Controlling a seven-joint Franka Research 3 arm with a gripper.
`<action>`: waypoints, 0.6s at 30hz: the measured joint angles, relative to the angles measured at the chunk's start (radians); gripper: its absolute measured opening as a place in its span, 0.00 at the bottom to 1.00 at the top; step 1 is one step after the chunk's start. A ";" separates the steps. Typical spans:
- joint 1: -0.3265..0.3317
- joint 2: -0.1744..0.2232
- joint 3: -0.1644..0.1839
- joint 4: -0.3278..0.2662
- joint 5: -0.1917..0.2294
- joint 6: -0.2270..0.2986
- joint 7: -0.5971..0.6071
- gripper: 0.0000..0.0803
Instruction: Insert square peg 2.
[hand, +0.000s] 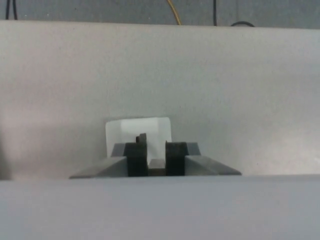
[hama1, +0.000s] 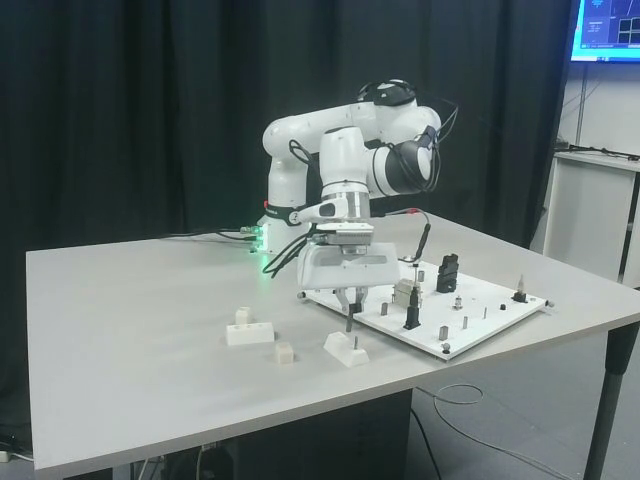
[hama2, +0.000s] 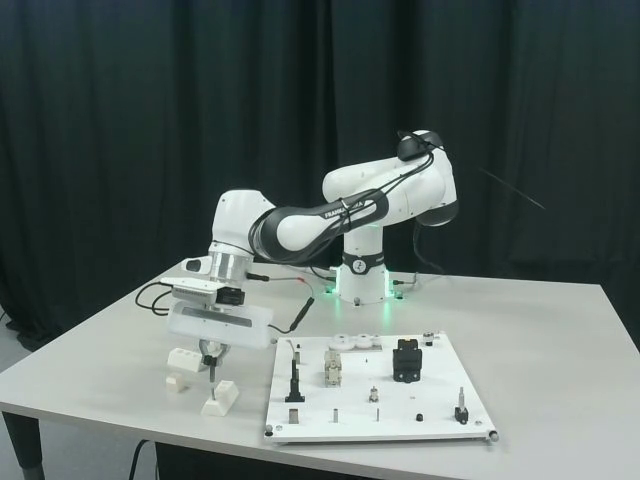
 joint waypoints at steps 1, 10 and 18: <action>0.000 0.000 -0.001 0.000 0.000 0.000 0.000 0.09; 0.005 0.004 -0.004 0.003 -0.008 0.000 -0.001 0.09; 0.015 0.010 -0.012 0.005 -0.013 -0.014 -0.001 0.09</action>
